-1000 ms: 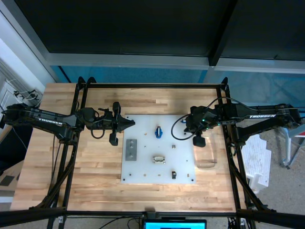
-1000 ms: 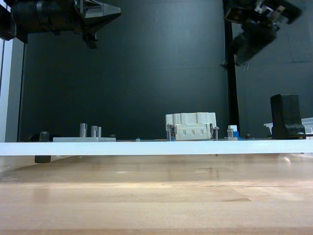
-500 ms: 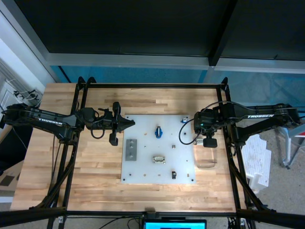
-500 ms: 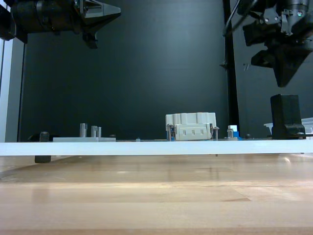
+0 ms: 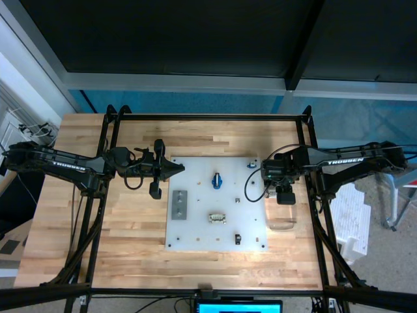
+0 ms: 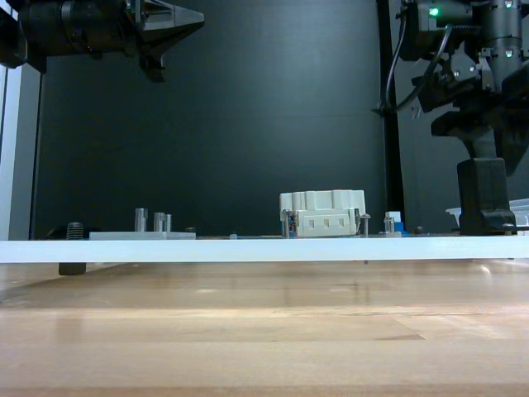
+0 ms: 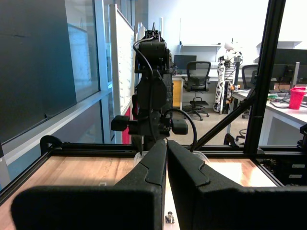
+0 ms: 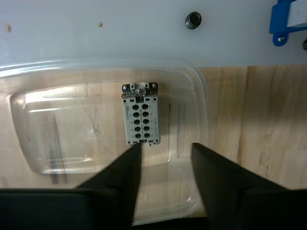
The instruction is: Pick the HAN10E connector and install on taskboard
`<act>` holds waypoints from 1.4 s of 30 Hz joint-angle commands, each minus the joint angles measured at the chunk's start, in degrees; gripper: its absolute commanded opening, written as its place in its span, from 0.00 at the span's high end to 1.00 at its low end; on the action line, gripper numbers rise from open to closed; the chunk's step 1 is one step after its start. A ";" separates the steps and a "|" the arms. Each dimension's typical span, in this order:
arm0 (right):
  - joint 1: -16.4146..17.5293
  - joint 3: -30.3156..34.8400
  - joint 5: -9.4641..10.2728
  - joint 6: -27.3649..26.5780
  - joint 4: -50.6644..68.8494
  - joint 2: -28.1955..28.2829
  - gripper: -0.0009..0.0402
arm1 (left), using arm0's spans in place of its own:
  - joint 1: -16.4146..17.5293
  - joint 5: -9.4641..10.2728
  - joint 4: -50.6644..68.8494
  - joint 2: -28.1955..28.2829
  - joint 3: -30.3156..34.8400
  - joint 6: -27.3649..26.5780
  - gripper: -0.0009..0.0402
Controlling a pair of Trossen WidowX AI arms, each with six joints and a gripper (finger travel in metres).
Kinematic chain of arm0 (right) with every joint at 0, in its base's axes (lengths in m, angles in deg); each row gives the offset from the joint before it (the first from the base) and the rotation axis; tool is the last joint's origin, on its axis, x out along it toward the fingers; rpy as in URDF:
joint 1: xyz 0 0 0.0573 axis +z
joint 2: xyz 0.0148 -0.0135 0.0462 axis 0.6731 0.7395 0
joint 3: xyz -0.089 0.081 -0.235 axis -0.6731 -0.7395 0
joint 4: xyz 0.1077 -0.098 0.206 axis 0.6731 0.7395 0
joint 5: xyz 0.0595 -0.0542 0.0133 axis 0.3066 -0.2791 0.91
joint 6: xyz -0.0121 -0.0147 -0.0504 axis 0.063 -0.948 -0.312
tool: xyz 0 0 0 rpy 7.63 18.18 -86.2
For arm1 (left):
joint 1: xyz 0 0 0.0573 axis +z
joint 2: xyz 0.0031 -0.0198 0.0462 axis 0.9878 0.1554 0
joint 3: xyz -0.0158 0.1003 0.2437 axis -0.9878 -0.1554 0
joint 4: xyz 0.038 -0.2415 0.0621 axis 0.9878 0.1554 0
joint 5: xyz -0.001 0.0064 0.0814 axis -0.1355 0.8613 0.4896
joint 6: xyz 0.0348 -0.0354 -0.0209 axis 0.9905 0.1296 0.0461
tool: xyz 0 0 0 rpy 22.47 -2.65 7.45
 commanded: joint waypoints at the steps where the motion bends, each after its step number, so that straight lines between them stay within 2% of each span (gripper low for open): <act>1: 0.15 -0.26 0.00 2.49 -0.85 1.22 0.45 | 0.00 0.00 -0.02 0.00 0.02 0.02 0.98; 4: 0.68 -0.59 0.00 4.96 -2.19 2.14 0.38 | 0.00 0.00 -0.02 0.00 0.02 0.02 0.98; 8: 2.14 -2.10 0.00 7.17 -4.85 2.38 0.35 | 0.00 0.00 -0.02 0.00 0.02 0.02 0.98; 11: 2.75 -3.52 0.07 9.31 -6.88 2.38 0.36 | 0.00 0.00 -0.02 0.00 0.02 0.02 0.98; 19: 4.42 -6.88 -0.02 8.87 -9.73 2.38 0.35 | 0.00 0.00 -0.02 0.00 0.02 0.02 0.98; 24: 4.52 -9.42 -0.24 9.25 -12.68 2.38 0.35 | 0.00 0.00 0.00 0.00 0.02 0.02 0.98; 27: 4.55 -9.42 -1.49 9.68 -12.52 3.10 0.35 | 0.00 0.00 -0.02 0.00 0.02 0.02 0.98; 31: 4.57 -9.55 -1.46 11.98 -13.16 4.46 0.35 | 0.00 0.00 0.00 0.00 0.02 0.02 0.98; 42: 4.61 -12.11 -1.25 13.09 -16.92 5.35 0.36 | 0.00 0.00 0.00 0.00 0.02 0.02 0.98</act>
